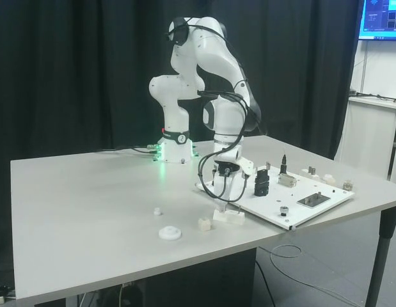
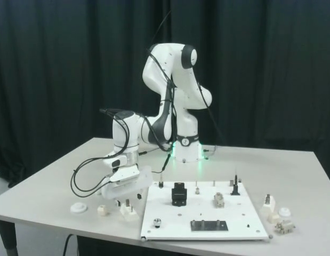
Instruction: Pick square peg 3.
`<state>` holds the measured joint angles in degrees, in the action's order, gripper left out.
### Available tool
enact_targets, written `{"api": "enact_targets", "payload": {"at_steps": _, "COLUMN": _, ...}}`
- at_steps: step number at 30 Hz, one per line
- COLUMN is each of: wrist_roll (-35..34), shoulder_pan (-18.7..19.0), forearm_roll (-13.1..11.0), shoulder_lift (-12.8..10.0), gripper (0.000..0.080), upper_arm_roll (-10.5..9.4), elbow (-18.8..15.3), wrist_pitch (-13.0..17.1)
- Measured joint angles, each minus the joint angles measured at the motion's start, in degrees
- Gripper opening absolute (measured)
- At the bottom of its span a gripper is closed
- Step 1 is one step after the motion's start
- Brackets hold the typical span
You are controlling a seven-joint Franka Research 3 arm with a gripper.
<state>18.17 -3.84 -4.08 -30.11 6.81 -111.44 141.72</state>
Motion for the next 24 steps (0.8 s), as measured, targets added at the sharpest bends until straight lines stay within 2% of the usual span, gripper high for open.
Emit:
{"api": "enact_targets", "payload": {"at_steps": 9, "wrist_roll": 0.0, "shoulder_pan": 0.0, "forearm_roll": -0.3, "shoulder_lift": -0.9, "gripper": 0.08, "upper_arm_roll": 0.0, "elbow": 0.1, "wrist_pitch": 0.9}}
{"api": "enact_targets", "payload": {"at_steps": 10, "wrist_roll": 0.0, "shoulder_pan": 0.0, "forearm_roll": -0.4, "shoulder_lift": -1.0, "gripper": 0.0694, "upper_arm_roll": 0.0, "elbow": 0.1, "wrist_pitch": 1.0}}
{"api": "enact_targets", "payload": {"at_steps": 19, "wrist_roll": 0.0, "shoulder_pan": 0.0, "forearm_roll": -1.1, "shoulder_lift": -1.7, "gripper": 0.0694, "upper_arm_roll": 0.0, "elbow": 0.7, "wrist_pitch": 1.2}}
{"api": "enact_targets", "payload": {"at_steps": 20, "wrist_roll": 0.0, "shoulder_pan": 0.0, "forearm_roll": -1.2, "shoulder_lift": -1.7, "gripper": 0.0348, "upper_arm_roll": 0.0, "elbow": 0.8, "wrist_pitch": 1.2}}
{"api": "enact_targets", "payload": {"at_steps": 24, "wrist_roll": 0.0, "shoulder_pan": 0.0, "forearm_roll": -1.6, "shoulder_lift": -1.8, "gripper": 0.0348, "upper_arm_roll": 0.0, "elbow": 0.9, "wrist_pitch": 1.2}}
